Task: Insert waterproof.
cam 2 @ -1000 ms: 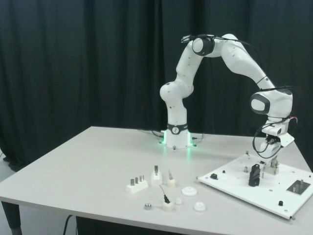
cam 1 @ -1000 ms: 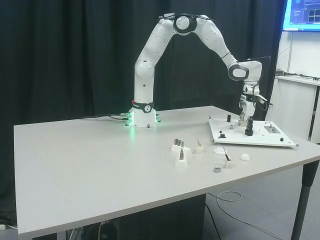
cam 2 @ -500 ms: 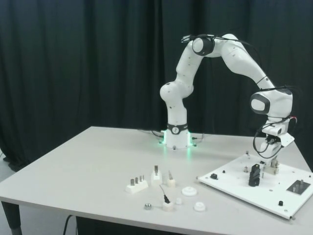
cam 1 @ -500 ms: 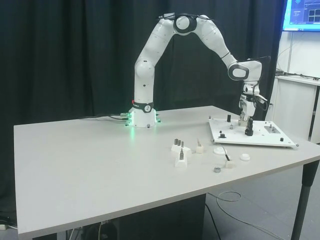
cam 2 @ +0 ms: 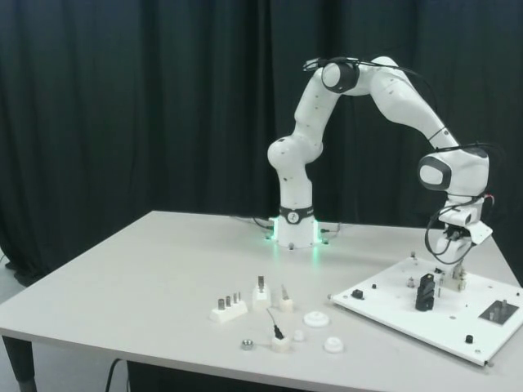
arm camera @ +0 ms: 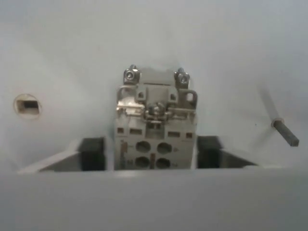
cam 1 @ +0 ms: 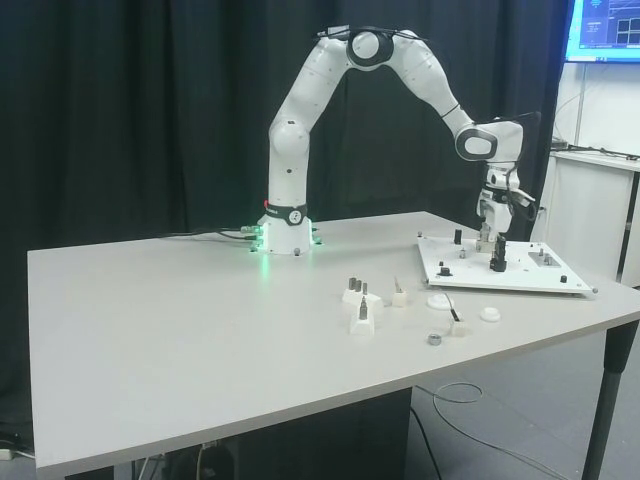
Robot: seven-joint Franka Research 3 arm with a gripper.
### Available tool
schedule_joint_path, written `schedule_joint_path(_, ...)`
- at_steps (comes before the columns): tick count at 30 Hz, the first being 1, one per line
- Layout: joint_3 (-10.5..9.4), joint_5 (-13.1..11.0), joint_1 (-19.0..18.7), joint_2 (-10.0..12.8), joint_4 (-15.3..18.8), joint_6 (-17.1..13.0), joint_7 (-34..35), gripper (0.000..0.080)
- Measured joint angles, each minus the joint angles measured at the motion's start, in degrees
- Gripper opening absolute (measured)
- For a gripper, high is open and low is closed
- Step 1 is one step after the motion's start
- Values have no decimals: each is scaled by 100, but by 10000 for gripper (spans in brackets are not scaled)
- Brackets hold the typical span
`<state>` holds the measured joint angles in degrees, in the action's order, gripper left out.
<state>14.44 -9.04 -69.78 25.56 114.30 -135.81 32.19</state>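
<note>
Fingers (arm camera: 92, 154) stand either side of the waterproof connector (arm camera: 155, 130), spread a little wider than its body. A gap shows on one side, so they appear to grip nothing. The connector sits upright on the white board (cam 2: 409, 314), directly under the gripper (cam 2: 452, 260). Compared with a second ago, the wrist is slightly higher in both room views. Judgement: the insertion looks done and the arm is backing off. How well the connector is seated cannot be confirmed.
</note>
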Motion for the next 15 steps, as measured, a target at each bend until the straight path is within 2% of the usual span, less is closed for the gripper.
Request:
schedule_joint_path(8, 23, -170, -5, 0, 40, -2, -9, 331)
schedule_joint_path(9, 27, -206, -5, 0, 43, -2, -9, 751)
schedule_joint_path(14, 39, -328, -5, -3, 45, -2, -9, 751)
schedule_joint_path(15, 39, -358, -5, -7, 45, -2, -9, 786)
